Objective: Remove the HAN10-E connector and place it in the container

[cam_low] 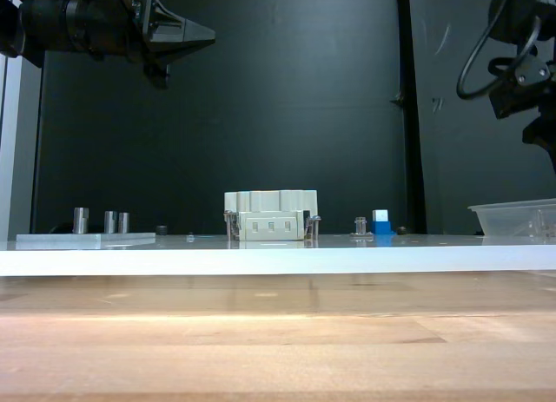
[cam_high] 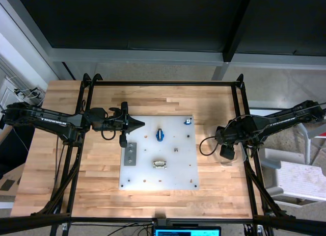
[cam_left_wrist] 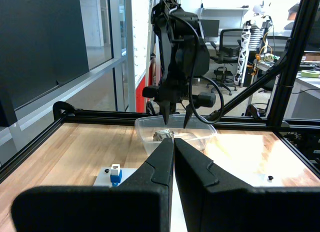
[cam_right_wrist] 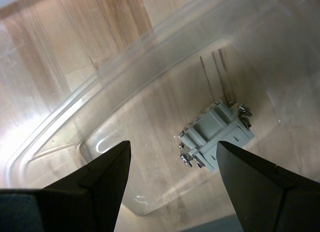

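Right wrist view: HAN10-E connector [cam_right_wrist: 216, 135] lies on the floor of the container [cam_right_wrist: 55, 129], clear of my fingers.
Right gripper [cam_right_wrist: 172, 146]: my fingers spread wide, empty, above the container.
Left gripper [cam_high: 140, 125]: my fingers pressed together, holding nothing, above the far left edge of the white board [cam_high: 178, 177].
Board: another beige block [cam_high: 160, 164] stands on it.

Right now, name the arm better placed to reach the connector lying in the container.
Right. The right gripper hangs open directly over the container, with the HAN10-E connector lying inside beneath it. The left gripper, shut, is across the white board.
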`<act>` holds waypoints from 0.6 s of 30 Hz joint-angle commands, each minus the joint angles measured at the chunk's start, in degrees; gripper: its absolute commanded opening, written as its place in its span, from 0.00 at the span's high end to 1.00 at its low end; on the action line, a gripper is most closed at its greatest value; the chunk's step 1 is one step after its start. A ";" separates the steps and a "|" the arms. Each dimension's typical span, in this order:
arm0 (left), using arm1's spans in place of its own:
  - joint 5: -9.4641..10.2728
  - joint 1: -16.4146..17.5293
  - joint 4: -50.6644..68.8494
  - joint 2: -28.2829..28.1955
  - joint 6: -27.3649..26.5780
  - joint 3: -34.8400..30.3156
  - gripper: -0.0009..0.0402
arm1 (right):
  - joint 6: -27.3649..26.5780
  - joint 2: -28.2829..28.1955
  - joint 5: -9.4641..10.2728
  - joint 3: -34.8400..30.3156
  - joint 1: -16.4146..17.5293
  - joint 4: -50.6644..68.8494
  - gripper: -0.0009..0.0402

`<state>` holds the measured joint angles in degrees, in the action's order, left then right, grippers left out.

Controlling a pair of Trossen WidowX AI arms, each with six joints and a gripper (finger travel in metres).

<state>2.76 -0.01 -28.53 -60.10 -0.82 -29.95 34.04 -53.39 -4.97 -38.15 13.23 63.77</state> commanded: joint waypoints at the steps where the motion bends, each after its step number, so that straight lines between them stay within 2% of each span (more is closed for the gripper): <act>1: 0.00 0.02 -0.02 0.00 0.02 0.00 0.98 | 0.09 0.00 -0.02 -1.79 0.02 0.98 0.39; 9: 0.00 0.02 -0.02 0.00 0.02 0.00 0.98 | 0.04 0.00 -0.02 -5.51 0.02 3.48 0.39; 18: 0.00 0.00 -0.02 0.00 0.02 0.00 0.98 | 0.07 0.00 -0.02 -5.60 0.02 3.52 0.39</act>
<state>2.79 -0.01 -28.53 -60.10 -0.82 -29.95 34.15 -53.39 -4.97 -43.75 13.26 67.33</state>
